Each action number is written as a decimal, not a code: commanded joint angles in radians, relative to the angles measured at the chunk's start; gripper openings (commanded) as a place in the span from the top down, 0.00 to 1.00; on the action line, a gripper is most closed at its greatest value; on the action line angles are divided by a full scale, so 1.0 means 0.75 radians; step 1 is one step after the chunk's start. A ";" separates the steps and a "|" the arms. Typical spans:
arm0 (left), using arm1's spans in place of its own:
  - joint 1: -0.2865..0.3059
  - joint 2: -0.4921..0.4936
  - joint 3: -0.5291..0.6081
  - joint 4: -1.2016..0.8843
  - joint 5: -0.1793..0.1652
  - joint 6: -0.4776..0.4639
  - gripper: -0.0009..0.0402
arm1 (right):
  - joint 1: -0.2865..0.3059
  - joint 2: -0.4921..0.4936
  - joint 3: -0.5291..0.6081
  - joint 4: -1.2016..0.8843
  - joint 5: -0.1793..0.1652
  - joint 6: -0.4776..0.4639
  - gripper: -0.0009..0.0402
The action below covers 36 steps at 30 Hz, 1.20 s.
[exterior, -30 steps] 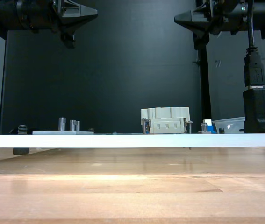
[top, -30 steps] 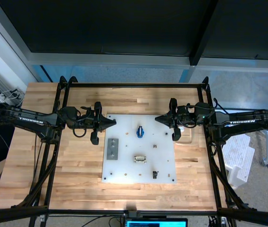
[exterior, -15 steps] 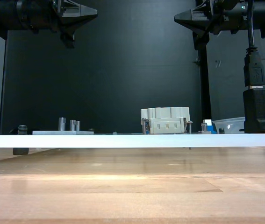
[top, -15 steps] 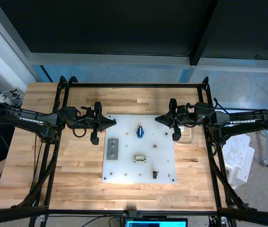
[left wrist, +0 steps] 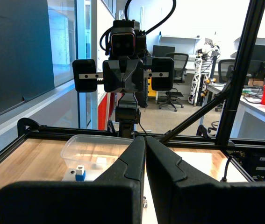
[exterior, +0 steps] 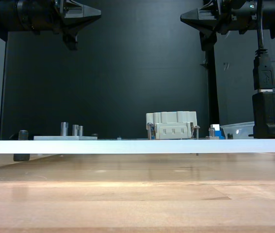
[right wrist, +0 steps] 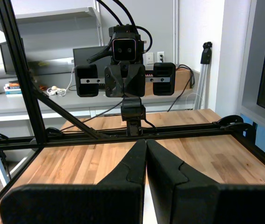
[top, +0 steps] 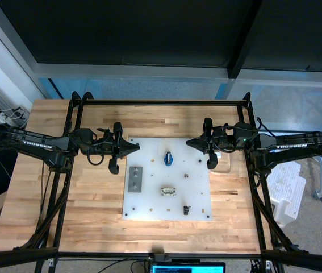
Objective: Pick the USB connector and install on taskboard
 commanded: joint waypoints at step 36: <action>0.000 0.000 0.001 0.001 0.000 0.001 0.98 | 0.000 0.001 0.001 -0.014 0.001 0.001 0.98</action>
